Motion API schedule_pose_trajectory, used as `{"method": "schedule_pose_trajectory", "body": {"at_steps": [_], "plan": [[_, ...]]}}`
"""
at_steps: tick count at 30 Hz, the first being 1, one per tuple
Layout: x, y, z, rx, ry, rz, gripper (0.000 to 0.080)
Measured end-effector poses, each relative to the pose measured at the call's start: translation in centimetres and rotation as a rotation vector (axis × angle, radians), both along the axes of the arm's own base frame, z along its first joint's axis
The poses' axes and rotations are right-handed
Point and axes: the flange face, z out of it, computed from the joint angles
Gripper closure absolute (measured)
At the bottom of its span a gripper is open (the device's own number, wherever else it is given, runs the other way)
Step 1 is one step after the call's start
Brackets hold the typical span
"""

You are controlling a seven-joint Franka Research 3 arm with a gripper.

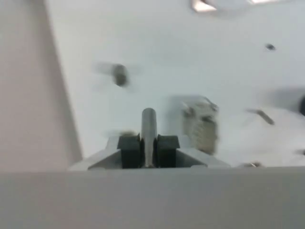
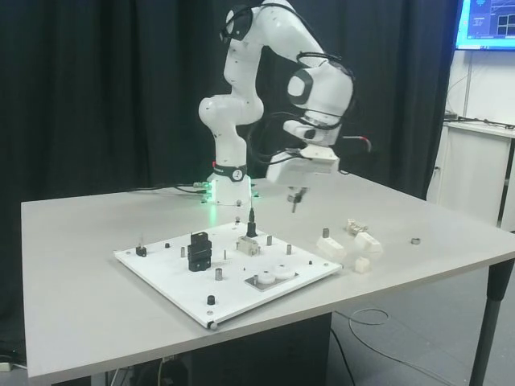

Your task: Insert round peg 2.

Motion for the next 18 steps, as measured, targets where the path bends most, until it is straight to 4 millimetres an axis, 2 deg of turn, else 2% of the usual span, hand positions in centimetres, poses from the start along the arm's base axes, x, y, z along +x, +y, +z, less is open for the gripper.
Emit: {"method": "schedule_pose_trajectory", "body": {"at_steps": [9, 18], "plan": [[-1.9, -5.8, 0.0, 0.005, 0.07, 0.006, 0.0731], [-4.8, -11.0, -0.8, 0.023, 0.128, 0.011, 0.0731]]}}
